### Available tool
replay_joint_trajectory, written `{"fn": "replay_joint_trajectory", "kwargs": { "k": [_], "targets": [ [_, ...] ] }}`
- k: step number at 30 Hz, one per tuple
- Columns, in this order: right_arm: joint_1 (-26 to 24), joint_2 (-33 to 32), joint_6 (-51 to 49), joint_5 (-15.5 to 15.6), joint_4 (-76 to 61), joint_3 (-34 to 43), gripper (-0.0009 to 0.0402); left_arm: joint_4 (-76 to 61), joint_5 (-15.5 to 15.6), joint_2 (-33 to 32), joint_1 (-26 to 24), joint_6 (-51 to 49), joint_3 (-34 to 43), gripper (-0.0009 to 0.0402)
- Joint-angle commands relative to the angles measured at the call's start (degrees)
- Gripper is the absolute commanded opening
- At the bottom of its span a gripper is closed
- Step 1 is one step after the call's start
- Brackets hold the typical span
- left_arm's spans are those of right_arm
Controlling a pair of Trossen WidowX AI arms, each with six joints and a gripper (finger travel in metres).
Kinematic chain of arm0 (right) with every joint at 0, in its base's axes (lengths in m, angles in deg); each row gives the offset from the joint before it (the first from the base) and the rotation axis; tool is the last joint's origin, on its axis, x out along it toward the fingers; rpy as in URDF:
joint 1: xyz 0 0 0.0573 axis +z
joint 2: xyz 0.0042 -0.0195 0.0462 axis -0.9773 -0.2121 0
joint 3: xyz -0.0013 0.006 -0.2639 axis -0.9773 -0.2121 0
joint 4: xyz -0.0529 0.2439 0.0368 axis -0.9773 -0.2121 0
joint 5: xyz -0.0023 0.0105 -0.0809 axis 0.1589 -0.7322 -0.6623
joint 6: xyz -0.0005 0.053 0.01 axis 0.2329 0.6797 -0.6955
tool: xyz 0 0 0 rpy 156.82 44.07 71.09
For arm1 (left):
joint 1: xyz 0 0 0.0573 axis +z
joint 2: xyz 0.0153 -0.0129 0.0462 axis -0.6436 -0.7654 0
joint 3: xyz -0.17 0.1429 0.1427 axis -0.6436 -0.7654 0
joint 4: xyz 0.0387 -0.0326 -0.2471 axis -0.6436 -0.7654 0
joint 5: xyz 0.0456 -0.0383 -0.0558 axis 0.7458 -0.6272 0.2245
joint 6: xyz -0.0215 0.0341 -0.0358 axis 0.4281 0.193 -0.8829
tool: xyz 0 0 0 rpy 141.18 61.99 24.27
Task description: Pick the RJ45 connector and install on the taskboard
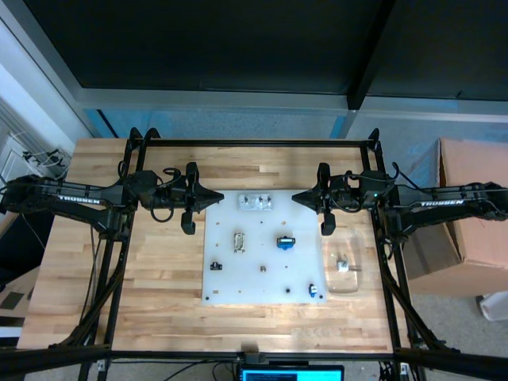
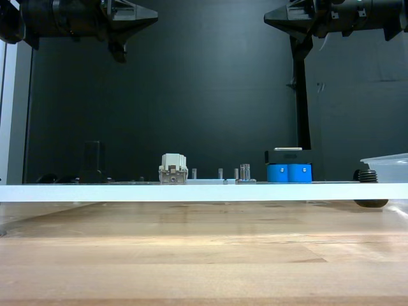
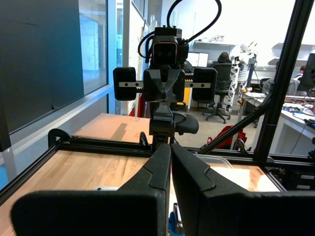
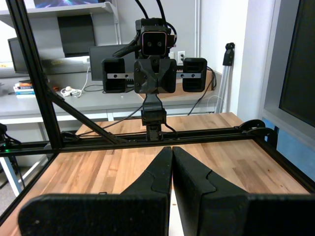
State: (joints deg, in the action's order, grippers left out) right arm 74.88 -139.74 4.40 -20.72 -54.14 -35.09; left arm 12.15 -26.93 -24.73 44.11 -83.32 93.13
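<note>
Worktop (image 1: 119, 302) tray (image 2: 386, 169) holds the loose connector (image 1: 343, 264) (likely light, stiff: grip its sides); left hand (image 1: 221, 196), right hand (image 1: 294, 198) hover over the board (image 1: 238, 278), closed, empty.

Even overhead light lies bright on the wooden counter (image 1: 159, 302), with hardly any shadow, and the white board (image 1: 238, 278) is a little washed out. From counter height the near wood is blurred, and the left pincer (image 2: 155, 14) and right pincer (image 2: 266, 21), high above the board's left and right edges, are black shapes on a dark backdrop. The left wrist view seems glary at its windows (image 3: 93, 49).
</note>
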Motion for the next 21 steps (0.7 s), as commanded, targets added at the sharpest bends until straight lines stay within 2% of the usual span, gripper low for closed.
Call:
{"fn": "replay_joint_trajectory", "kwargs": {
  "k": [1,15,18,21],
  "targets": [
    [0.02,-0.02,0.04,-0.02,0.04,0.0,0.0,0.0,0.0,-0.02,0.0,0.0,0.02,0.0001],
    [0.04,-0.02,1.33,-0.07,-1.29,0.24,0.0,-0.02,0.0,-0.02,0.0,0.0,0.02,0.0001],
    [0.17,0.13,1.53,0.02,-9.38,2.36,0.0,0.0,0.0,-0.02,0.0,0.02,0.02,0.0001],
    [0.48,0.13,1.44,1.4,-19.04,5.29,0.0,0.0,0.0,-0.02,0.0,0.0,0.02,0.0001]
  ]
}}
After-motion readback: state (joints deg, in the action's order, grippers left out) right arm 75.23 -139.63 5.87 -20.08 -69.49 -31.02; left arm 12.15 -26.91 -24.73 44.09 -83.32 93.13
